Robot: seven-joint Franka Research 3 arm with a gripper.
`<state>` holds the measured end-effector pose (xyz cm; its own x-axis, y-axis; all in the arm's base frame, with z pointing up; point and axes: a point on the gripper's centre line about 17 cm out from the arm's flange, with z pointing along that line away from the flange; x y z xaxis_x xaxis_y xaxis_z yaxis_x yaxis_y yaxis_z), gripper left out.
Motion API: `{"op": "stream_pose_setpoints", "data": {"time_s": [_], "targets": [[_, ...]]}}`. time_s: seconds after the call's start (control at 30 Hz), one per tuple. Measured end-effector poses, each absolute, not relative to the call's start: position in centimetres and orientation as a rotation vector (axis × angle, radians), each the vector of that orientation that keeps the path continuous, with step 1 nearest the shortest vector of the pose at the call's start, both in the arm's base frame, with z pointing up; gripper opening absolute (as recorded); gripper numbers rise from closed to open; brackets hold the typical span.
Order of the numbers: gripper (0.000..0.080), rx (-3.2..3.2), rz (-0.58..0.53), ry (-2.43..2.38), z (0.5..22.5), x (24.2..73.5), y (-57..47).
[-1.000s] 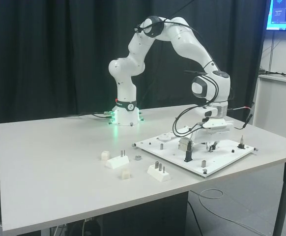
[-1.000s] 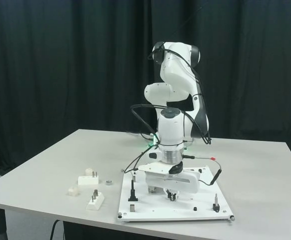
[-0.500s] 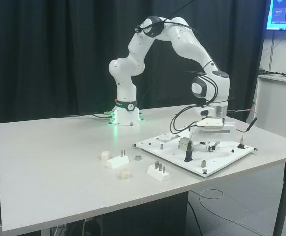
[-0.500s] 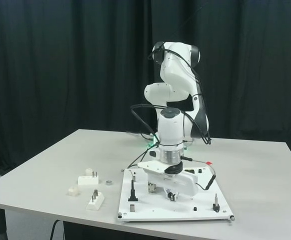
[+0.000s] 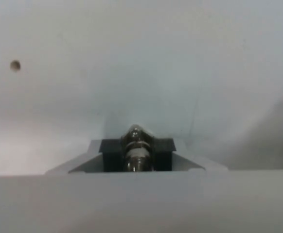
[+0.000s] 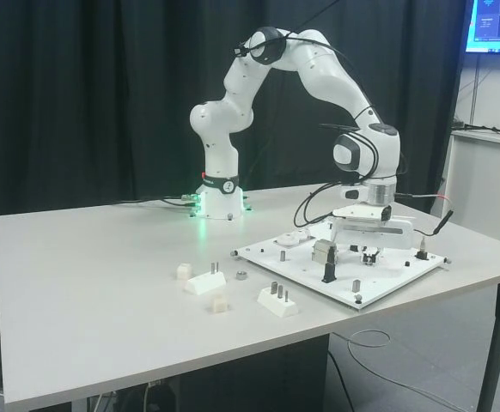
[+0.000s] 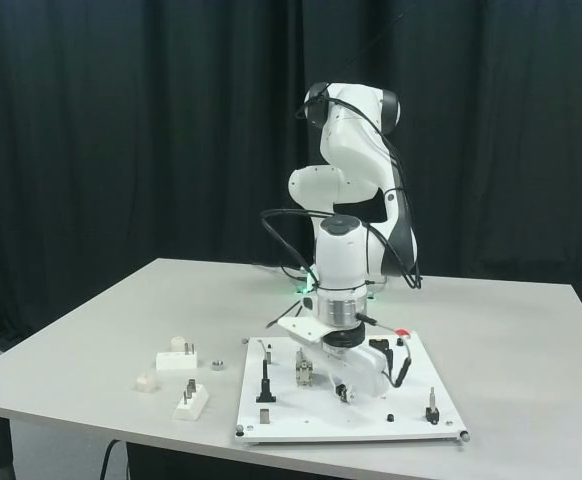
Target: Insert BNC.
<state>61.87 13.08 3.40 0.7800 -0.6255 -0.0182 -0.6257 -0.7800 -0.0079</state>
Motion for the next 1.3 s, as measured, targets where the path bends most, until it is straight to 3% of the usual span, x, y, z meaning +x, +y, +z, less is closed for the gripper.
{"op": "stream_pose_setpoints", "data": {"time_s": [1.3], "targets": [[0.0124, -2.595, -0.017, 1.739, 3.46, 61.86, 12.95]]}}
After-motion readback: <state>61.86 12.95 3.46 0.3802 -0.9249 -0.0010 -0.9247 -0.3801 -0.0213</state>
